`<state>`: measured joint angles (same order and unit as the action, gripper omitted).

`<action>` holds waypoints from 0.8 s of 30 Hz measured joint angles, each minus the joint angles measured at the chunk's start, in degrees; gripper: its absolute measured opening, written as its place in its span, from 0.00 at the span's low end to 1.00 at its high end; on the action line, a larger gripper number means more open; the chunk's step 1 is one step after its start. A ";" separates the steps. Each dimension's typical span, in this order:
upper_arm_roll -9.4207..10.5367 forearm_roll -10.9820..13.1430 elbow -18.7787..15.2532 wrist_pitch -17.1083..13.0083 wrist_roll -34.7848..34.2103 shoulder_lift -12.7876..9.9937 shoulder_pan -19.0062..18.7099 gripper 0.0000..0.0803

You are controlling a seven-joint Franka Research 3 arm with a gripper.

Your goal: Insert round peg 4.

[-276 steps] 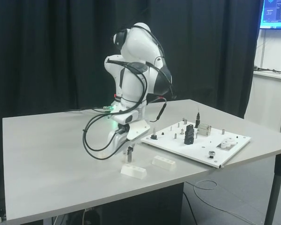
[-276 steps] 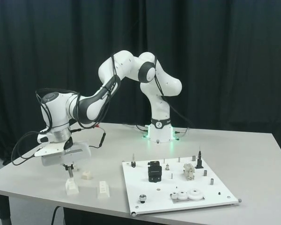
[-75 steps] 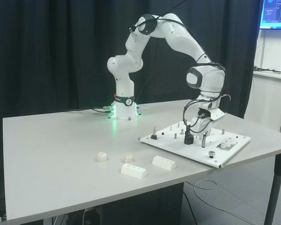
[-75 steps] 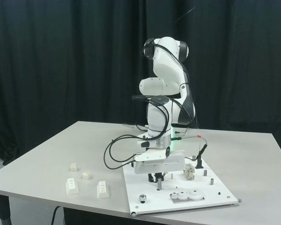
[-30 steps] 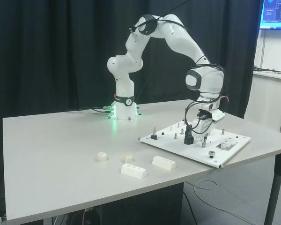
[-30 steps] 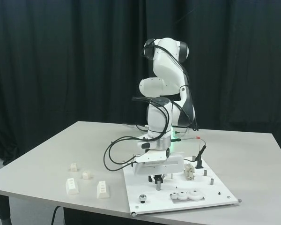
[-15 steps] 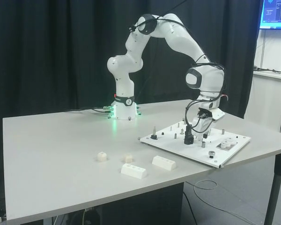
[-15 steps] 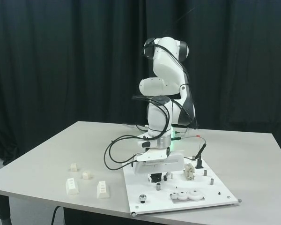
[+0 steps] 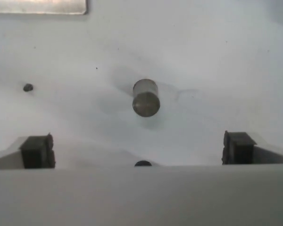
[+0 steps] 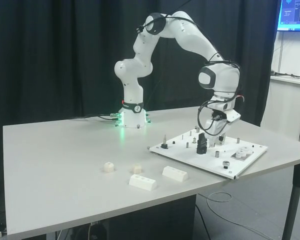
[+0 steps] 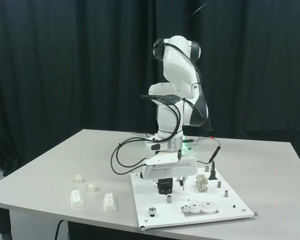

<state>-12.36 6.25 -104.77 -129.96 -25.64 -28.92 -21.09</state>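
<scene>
Below, in the wrist view, the short grey metal round peg (image 9: pixel 145 98) stands upright in the flat white assembly board (image 9: pixel 217 70), and the black-padded fingers (image 9: pixel 37 151) are spread wide to either side, touching nothing. The insertion looks done; only the retreat seems left. How deep it sits is hidden. In the first room view the gripper (image 10: pixel 221 137) hangs above the board on the grey desk (image 10: pixel 55 155). The second room view shows the peg (image 11: pixel 168 200) small, below the gripper.

A white board (image 10: pixel 250 159) is seen near the table's (image 10: pixel 50 165) front right corner; the gripper (image 10: pixel 221 139) is held above it; four small white blocks (image 10: pixel 143 182) lie near the front edge.
</scene>
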 joint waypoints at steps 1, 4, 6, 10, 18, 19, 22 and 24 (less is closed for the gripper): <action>0.00 0.00 0.01 0.03 -0.02 0.15 0.00 0.99; -0.01 0.00 0.06 0.08 -0.09 0.50 0.00 0.99; -0.01 0.00 0.08 0.11 -0.16 0.77 0.00 0.99; -0.02 0.00 0.12 0.18 -0.25 1.28 0.00 1.00; -0.17 0.00 0.32 0.32 -0.27 1.84 0.00 1.00; -0.19 0.00 0.39 0.38 -0.27 1.85 0.00 1.00; -0.28 0.00 0.61 0.65 -0.27 1.85 0.00 1.00; -0.34 0.00 0.78 0.89 -0.27 1.85 0.00 1.00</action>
<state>-12.70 6.25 -103.99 -129.07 -25.92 -27.07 -21.09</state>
